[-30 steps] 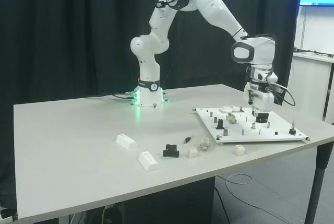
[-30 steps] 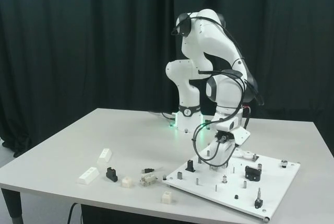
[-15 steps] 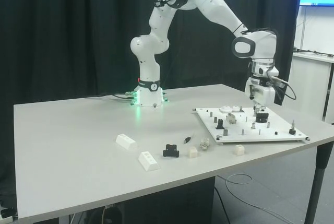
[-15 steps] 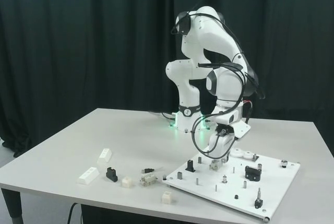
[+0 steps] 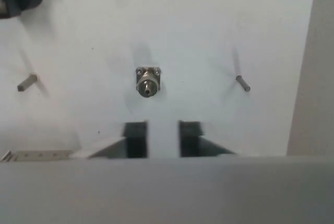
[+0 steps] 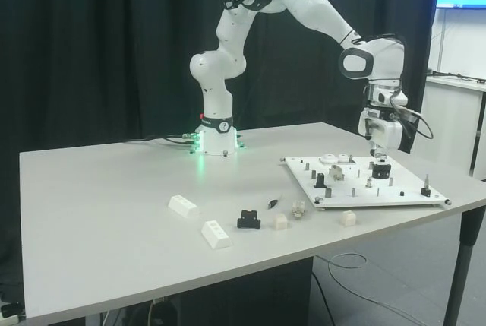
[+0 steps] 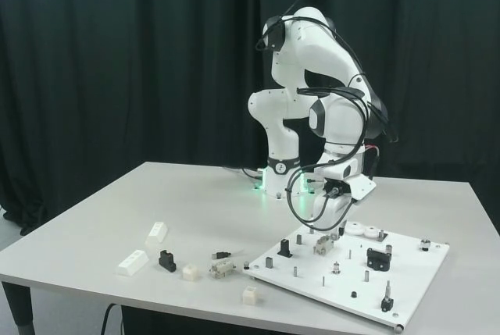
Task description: Remove BNC.
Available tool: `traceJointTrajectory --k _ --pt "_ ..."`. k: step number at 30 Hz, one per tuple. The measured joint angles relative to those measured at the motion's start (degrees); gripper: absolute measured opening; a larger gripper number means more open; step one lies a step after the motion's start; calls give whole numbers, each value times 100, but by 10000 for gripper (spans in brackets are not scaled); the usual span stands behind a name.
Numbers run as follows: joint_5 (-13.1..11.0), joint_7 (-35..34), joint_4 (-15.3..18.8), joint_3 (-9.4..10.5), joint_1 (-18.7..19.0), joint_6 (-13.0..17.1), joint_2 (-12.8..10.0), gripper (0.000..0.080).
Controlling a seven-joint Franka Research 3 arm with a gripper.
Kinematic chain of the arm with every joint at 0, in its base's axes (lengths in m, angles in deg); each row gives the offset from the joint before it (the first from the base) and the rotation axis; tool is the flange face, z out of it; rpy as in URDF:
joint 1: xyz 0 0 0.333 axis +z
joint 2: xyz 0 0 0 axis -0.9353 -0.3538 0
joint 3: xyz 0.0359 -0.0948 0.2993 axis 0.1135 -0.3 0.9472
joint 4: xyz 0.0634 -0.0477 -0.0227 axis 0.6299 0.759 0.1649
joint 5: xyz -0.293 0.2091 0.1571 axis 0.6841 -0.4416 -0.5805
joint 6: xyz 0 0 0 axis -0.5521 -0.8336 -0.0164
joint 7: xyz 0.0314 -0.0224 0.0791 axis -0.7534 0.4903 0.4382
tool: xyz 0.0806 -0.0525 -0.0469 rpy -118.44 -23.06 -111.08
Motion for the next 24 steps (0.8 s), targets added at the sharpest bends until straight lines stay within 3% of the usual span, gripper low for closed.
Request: traceJointTrajectory --k 4,5,10,11,17,18,24 --pt "0 -80 -5 -4 0 0 0 0" --pt "1 -93 -6 -5 0 0 0 414" --pt "2 -110 -10 -15 0 -5 1 414" --pt "2 -118 -11 -17 0 -6 2 703" --pt "2 -212 -12 -24 0 -8 6 703" --pt "2 -226 -12 -24 0 -8 6 780" --pt "4 -290 -12 -24 0 -8 5 796"
